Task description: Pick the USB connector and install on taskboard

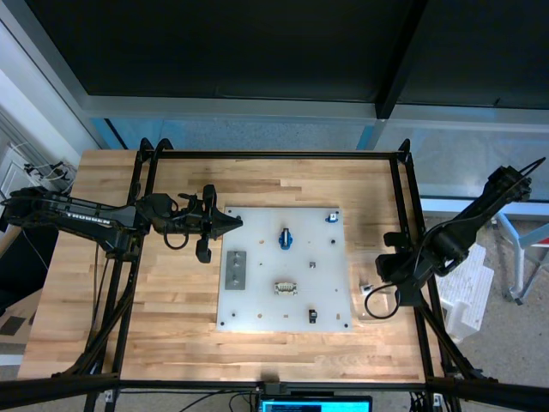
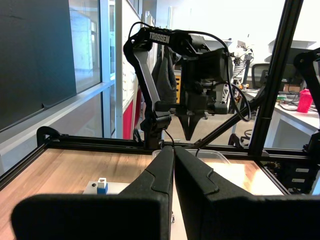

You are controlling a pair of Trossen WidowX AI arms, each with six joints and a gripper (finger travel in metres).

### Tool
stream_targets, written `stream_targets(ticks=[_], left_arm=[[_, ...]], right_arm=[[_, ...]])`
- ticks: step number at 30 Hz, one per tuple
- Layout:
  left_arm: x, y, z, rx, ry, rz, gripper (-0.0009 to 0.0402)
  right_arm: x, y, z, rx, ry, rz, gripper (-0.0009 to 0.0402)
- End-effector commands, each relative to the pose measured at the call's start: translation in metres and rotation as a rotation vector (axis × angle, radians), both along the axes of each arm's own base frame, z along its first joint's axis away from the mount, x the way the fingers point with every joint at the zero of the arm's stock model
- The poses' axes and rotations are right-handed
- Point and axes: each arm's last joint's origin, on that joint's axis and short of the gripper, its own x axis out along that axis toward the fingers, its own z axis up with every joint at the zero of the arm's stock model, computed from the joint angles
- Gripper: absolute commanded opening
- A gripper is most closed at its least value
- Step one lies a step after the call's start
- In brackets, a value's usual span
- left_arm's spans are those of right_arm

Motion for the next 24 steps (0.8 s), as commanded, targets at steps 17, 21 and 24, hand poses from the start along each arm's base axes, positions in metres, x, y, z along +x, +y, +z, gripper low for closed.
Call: stream_targets(ticks=[17, 21, 24], left_arm=[[0.0, 0.0, 0.0, 0.0, 0.0, 0.0, 0.0], [0.0, 0.0, 0.0, 0.0, 0.0, 0.0, 0.0], [0.0, 0.0, 0.0, 0.0, 0.0, 0.0, 0.0]], right_arm=[[0.017, 0.02, -0.021, -0.066, 0.04, 0.023, 0.0169], [0.023, 0.025, -0.028, -0.058, 0.03, 0.023, 0.0174], [0.025, 0.027, -0.035, -0.074, 0.05, 0.022, 0.0174]])
